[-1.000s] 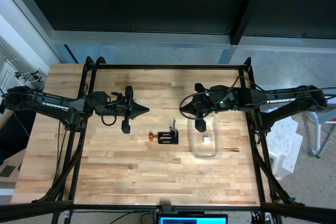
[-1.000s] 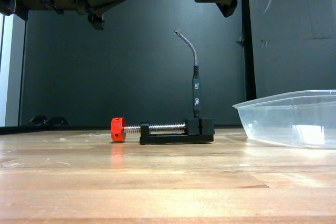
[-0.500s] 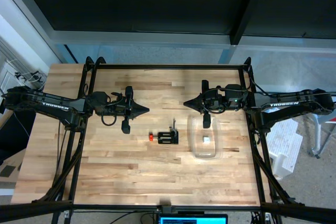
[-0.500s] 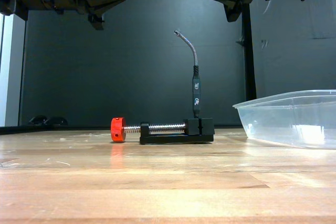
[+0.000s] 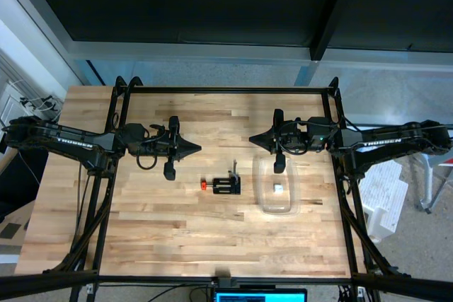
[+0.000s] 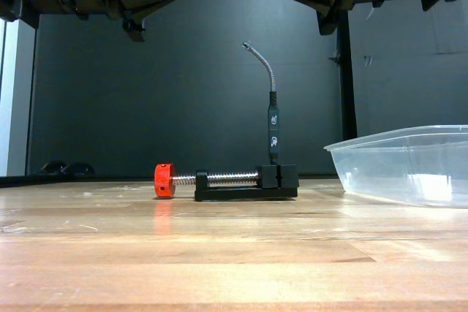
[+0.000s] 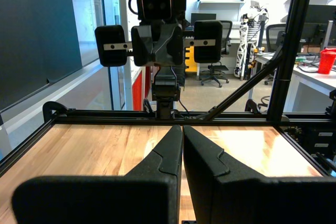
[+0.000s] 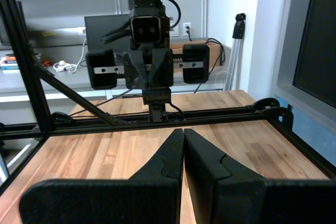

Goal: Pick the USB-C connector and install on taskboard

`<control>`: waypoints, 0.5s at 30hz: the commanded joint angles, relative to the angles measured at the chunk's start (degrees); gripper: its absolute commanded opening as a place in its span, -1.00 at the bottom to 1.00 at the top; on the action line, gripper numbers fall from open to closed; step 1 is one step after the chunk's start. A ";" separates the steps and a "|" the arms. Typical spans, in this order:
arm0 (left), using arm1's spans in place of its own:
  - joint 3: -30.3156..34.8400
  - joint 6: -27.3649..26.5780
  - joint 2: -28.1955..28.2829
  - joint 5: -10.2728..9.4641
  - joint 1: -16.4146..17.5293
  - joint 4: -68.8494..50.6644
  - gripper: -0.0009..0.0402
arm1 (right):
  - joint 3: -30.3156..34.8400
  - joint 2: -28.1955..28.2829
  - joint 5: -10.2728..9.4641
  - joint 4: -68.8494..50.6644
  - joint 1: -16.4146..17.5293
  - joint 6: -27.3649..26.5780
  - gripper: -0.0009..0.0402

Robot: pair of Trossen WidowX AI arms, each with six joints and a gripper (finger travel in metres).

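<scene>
We are holding our left gripper [image 5: 197,148] high above the tabletop, toward its left edge, with the fingers pressed together and gripping nothing. Our right gripper [image 5: 253,139] is hanging at a similar height toward the right edge, also closed and empty, its tip facing the left one. Near the middle of the tabletop the black taskboard [image 6: 245,184] is lying flat, its red-orange knob [image 6: 164,180] pointing left. The USB-C connector [image 6: 273,131] is standing upright in the board's right end, with a braided cable stub curving above it. A clear plastic tray [image 6: 395,162] is sitting just right of the board, holding a small white cube [image 5: 278,188].
</scene>
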 commanded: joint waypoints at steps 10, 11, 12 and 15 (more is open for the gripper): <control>0.02 0.00 0.00 0.00 0.00 0.02 -0.96 | -2.25 -0.04 -0.90 2.19 0.44 1.40 -0.96; 0.02 0.00 0.00 0.00 0.02 0.00 -0.96 | -2.25 -0.04 -0.90 2.23 0.44 1.40 -0.96; 0.02 0.00 0.02 0.00 0.02 0.00 -0.96 | -2.25 -0.04 -0.90 2.23 0.46 1.40 -0.96; 0.02 0.00 0.00 0.00 0.00 0.02 -0.96 | -2.25 -0.04 -1.03 2.64 0.55 1.42 -0.96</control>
